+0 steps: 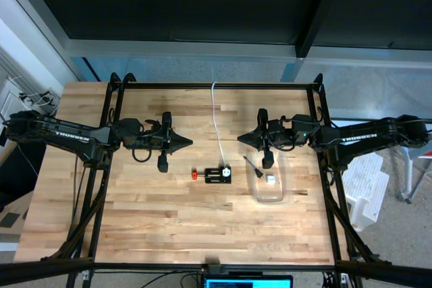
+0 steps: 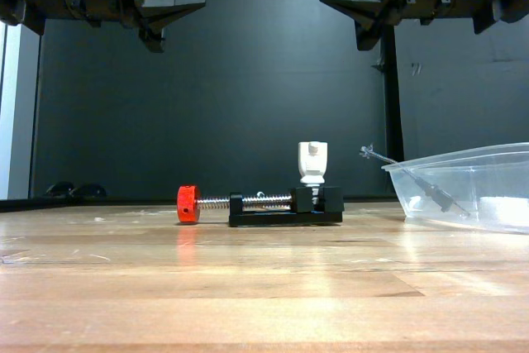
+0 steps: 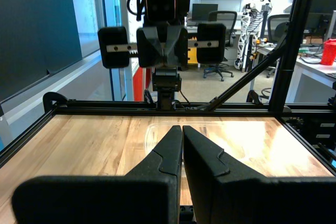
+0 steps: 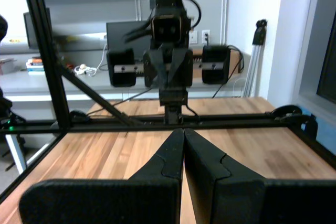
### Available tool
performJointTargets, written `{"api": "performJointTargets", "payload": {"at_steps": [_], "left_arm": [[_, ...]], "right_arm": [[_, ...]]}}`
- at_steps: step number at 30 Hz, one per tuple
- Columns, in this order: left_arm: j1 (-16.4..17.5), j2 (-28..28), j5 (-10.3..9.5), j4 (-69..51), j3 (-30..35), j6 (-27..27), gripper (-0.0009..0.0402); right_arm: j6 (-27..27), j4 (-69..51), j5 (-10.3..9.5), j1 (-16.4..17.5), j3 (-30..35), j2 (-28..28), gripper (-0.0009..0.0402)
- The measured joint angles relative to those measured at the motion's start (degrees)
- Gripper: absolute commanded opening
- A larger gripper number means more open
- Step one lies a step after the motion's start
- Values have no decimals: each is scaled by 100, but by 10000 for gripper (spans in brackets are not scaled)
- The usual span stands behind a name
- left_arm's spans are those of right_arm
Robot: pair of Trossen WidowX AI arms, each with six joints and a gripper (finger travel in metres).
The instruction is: Remove the power plug from the receptacle and place in the container
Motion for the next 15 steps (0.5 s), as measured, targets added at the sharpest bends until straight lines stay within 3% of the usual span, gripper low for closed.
{"api": "performJointTargets", "payload": {"at_steps": [11, 15], "left_arm": [[0, 0, 0, -2, 2, 2, 0], [0, 0, 0, -2, 2, 2, 0]], "right_arm": [[166, 70, 13, -2, -96, -7, 0], [114, -127, 155, 4, 17, -7, 0]]}}
